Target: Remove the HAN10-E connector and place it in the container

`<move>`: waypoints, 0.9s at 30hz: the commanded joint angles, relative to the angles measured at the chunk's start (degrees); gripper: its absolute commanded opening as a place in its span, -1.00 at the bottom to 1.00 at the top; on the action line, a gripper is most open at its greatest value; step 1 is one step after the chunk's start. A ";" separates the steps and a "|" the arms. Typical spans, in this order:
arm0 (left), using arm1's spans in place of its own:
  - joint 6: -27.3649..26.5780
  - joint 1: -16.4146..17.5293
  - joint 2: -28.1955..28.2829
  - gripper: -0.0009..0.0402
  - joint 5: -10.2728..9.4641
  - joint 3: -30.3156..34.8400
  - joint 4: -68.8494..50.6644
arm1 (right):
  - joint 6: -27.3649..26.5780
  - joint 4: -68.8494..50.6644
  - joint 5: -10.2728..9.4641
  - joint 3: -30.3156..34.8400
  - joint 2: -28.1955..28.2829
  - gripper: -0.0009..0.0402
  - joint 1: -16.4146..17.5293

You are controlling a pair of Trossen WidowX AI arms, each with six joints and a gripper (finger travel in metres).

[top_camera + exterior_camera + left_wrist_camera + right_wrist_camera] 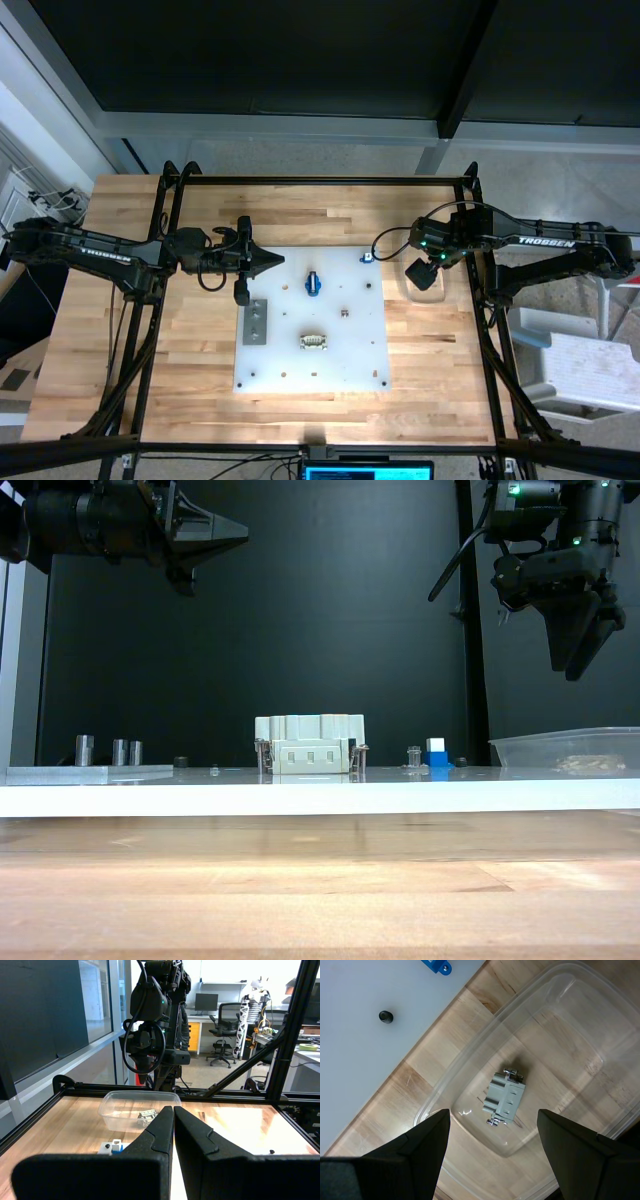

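Jaws spread wide and empty, the black right gripper point(582, 660) hangs pointing down over the small clear plastic container point(540, 748) just off the right edge of the square white board point(350, 365); the small beige-grey HAN10-E connector point(502, 1097) with metallic ends lies flat on the container's floor straight below, its long axis roughly across the gripper's opening. A look-alike beige block point(314, 343) stands on the board's near half, closer to the black left gripper point(278, 261), pressed shut above the far-left corner; the drop appears made, leaving a straight lift clear
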 commanded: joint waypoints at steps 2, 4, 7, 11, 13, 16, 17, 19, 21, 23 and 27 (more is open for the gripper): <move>0.00 0.02 0.00 -0.96 0.00 0.02 0.00 | 0.02 0.13 0.00 0.00 0.00 0.23 0.00; 0.00 0.00 0.00 -0.96 0.00 0.02 0.00 | 0.00 0.20 0.00 0.00 0.00 0.23 0.00; 0.00 0.00 0.00 -0.96 0.00 0.02 0.00 | 0.02 0.52 0.00 0.00 0.00 0.23 0.00; 0.00 0.00 0.00 -0.96 0.00 0.02 0.00 | 0.02 0.92 0.00 0.00 0.00 0.23 0.00; 0.00 0.02 0.00 -0.96 0.00 0.02 0.00 | 0.02 0.96 0.00 0.02 0.00 0.23 0.00; 0.00 0.02 0.00 -0.96 0.00 0.02 0.00 | 0.02 1.07 0.00 0.00 0.00 0.23 0.00; 0.00 0.00 0.00 -0.96 0.00 0.02 0.00 | 0.00 1.09 0.00 0.00 0.00 0.23 0.00; 0.00 0.02 0.00 -0.96 0.00 0.02 0.00 | 0.02 1.16 0.00 0.02 0.00 0.23 0.00; 0.00 0.02 0.00 -0.96 0.00 0.02 0.00 | 0.02 1.27 0.00 0.00 0.00 0.23 0.00; 0.00 0.00 0.02 -0.96 0.00 0.02 0.00 | 0.02 1.31 0.00 0.00 0.00 0.23 0.00; 0.00 0.00 0.00 -0.96 0.00 0.02 0.00 | 0.00 1.62 0.00 0.02 0.00 0.23 0.00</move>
